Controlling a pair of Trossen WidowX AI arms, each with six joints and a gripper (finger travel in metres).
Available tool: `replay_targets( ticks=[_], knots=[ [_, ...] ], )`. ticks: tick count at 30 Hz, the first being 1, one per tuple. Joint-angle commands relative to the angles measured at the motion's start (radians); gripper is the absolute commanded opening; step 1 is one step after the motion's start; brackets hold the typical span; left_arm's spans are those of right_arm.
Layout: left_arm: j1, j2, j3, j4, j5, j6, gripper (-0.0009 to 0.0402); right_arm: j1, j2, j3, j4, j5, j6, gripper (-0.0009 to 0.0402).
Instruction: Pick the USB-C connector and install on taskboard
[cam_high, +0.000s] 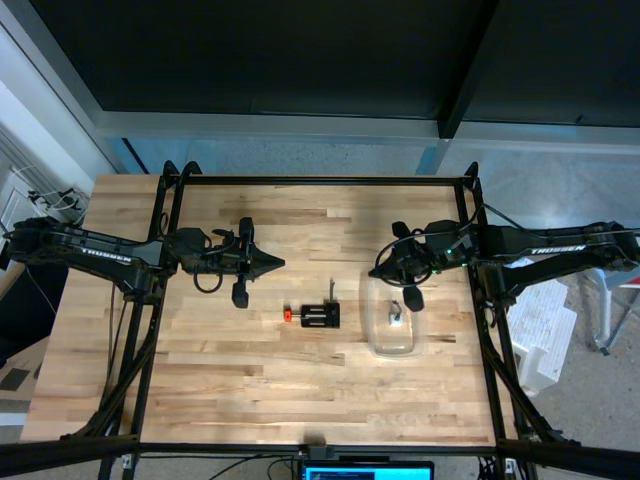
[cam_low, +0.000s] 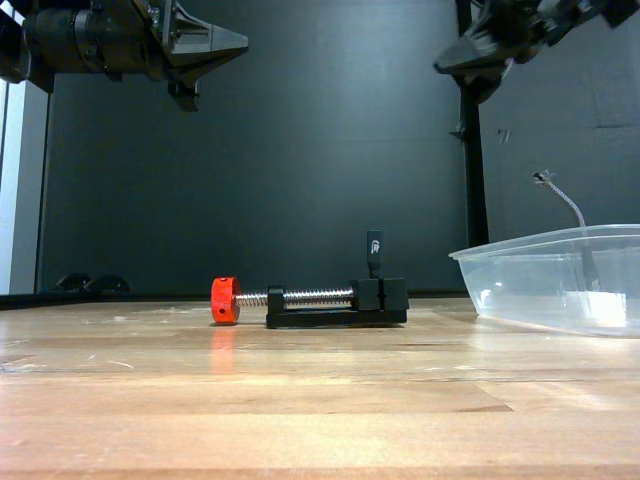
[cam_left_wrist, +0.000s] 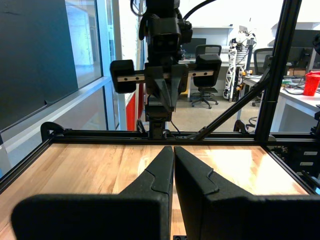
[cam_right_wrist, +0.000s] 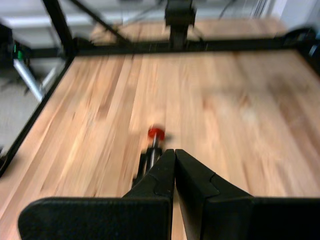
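- In the clear plastic tray (cam_high: 380, 342), just right of the taskboard (cam_high: 318, 316) on the tabletop (cam_high: 200, 350), lies the USB-C connector (cam_high: 396, 318). It is a small pale piece on the tray floor, with a thin braided cable (cam_low: 568, 205) arching up past the rim.
- Handling, as judged: very light and small, rigid at the plug body, limp along the cable. It probably skates on the smooth plastic if nudged.
- The best hold looks to be across the plug body's flat sides, not on the cable. The tray wall crowds a side approach, so coming from above seems safer.
- Right claw (cam_high: 376, 271) hangs high above the tabletop near the tray's far edge, its tips pressed together and carrying nothing. It must widen before any pick.
- Left claw (cam_high: 279, 263) hovers high, left of the taskboard, likewise closed and empty.
- Hard to make out: the plug's orientation and which end mates, since the tray wall clouds it in the low view.
- Neither wrist view shows the connector. The right wrist view shows the orange-red knob (cam_right_wrist: 155, 133) beyond the claw.
- The taskboard's receiving slot cannot be made out.
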Motion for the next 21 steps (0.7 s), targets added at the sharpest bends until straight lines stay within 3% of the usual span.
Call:
replay_targets(
  ticks=[1,6,12,21],
  knots=[
    [0.0,0.001,0.0,0.0,0.0,0.0,0.0,0.027,0.001,0.068,-0.178,0.019,0.02,0.0],
    [0.0,0.001,0.0,0.0,0.0,0.0,0.0,0.056,0.003,0.153,-0.404,0.063,0.058,0.0],
    [0.0,0.001,0.0,0.0,0.0,0.0,0.0,0.097,0.058,0.269,-0.63,0.088,0.106,0.0],
    [0.0,0.0,0.0,0.0,0.0,0.0,0.0,0.126,0.192,0.399,-0.879,0.089,0.142,0.0]
  ],
)
